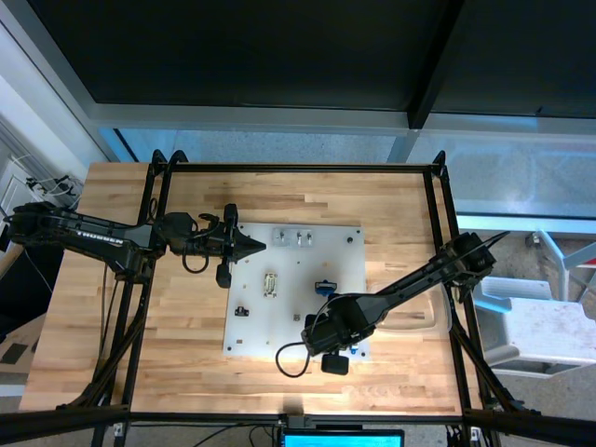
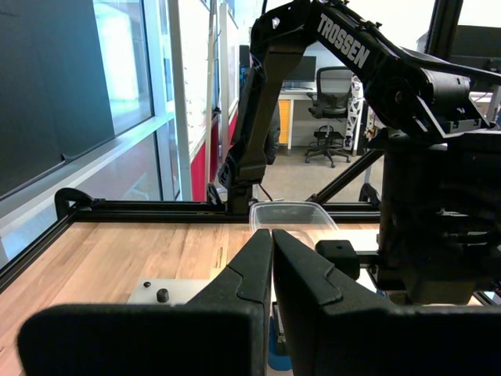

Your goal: Pick the M12 fastener and fasten on the M12 threads

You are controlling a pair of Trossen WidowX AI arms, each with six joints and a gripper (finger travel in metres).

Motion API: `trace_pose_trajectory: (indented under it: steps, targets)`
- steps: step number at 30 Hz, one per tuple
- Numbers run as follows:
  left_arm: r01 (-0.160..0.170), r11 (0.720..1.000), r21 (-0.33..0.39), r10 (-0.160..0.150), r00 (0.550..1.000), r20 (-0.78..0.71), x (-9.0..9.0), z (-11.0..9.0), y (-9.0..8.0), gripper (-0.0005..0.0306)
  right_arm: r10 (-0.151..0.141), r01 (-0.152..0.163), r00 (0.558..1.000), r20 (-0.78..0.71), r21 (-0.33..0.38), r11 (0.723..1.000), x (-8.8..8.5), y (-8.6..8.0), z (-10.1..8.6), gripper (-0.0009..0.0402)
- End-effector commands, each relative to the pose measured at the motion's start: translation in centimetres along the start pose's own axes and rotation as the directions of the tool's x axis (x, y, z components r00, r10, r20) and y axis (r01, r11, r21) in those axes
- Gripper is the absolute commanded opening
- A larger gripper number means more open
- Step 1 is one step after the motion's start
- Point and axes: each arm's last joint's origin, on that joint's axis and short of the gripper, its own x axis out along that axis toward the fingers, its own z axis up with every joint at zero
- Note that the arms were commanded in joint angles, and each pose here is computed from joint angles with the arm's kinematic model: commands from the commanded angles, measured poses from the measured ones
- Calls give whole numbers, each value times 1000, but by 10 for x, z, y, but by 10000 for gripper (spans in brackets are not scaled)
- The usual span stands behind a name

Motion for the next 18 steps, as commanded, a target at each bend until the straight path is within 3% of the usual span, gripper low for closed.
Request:
trace_pose_trajectory:
  steps: [1, 12, 13, 15, 18]
  targets:
    - [0, 1000, 0, 0, 1000, 0, 0, 0, 0, 0, -13, 13, 1000, 2, 5, 1000, 5, -1, 2, 0]
    - [0, 1000, 0, 0, 1000, 0, 0, 0, 0, 0, -1, 1, 1000, -1, 6, 1000, 12, 1, 3, 0]
    - [0, 1000, 0, 0, 1000, 0, 0, 0, 0, 0, 18, -18, 1000, -13, 5, 1000, 12, 1, 2, 0]
    - [0, 1000, 0, 0, 1000, 0, 0, 0, 0, 0, 88, -88, 994, -59, 8, 996, 12, 3, 1, 0]
    - [0, 1000, 0, 0, 1000, 0, 0, 0, 0, 0, 222, -221, 963, -150, 23, 975, 11, 7, -2, 0]
